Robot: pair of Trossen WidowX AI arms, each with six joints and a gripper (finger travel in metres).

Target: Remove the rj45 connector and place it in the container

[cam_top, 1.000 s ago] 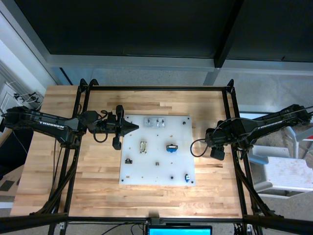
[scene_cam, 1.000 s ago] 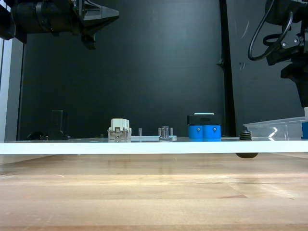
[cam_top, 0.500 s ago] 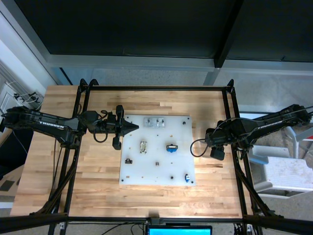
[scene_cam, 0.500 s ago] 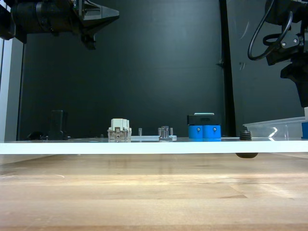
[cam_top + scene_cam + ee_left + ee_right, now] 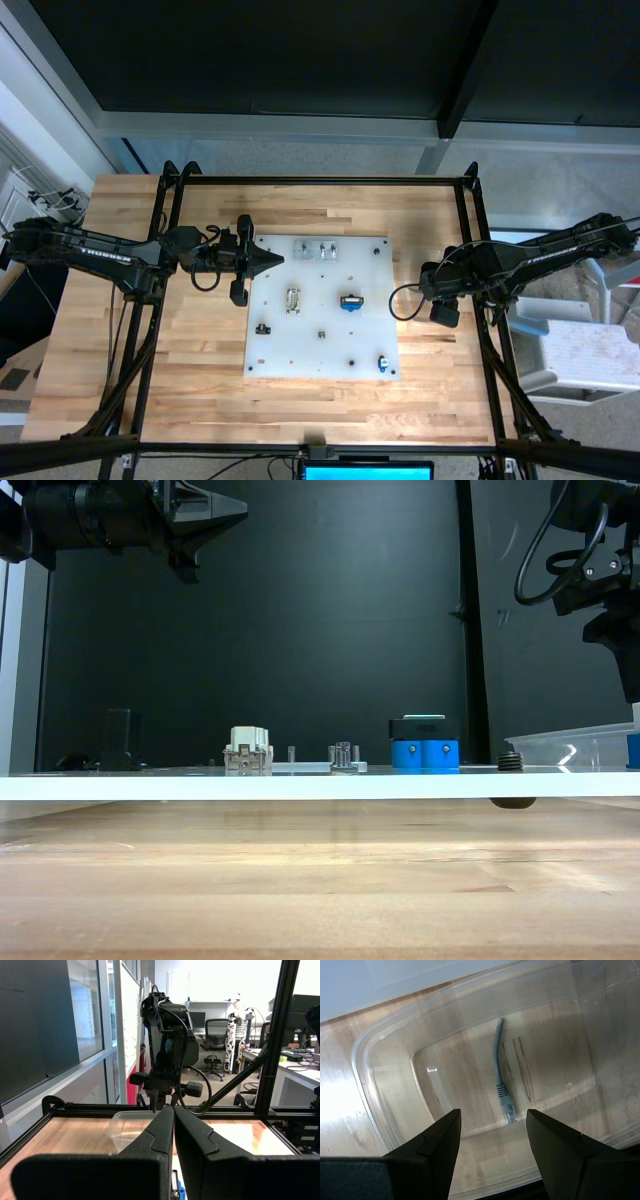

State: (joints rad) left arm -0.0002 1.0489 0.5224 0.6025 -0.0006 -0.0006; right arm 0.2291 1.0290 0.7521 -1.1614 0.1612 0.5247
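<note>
High view: nothing has moved in the last second. The right gripper (image 5: 445, 312) hangs over the container (image 5: 572, 748). The left gripper (image 5: 272, 260) is well apart from the container, across the white board (image 5: 300, 350).

Low view: both grippers hover higher than the container.

Left wrist view: the left fingers (image 5: 160, 1135) are pressed together, holding nothing.

Right wrist view: the right fingers (image 5: 435, 1145) are spread and empty above the container. The rj45 connector (image 5: 508, 1109) lies inside it, so the task looks done.
</note>
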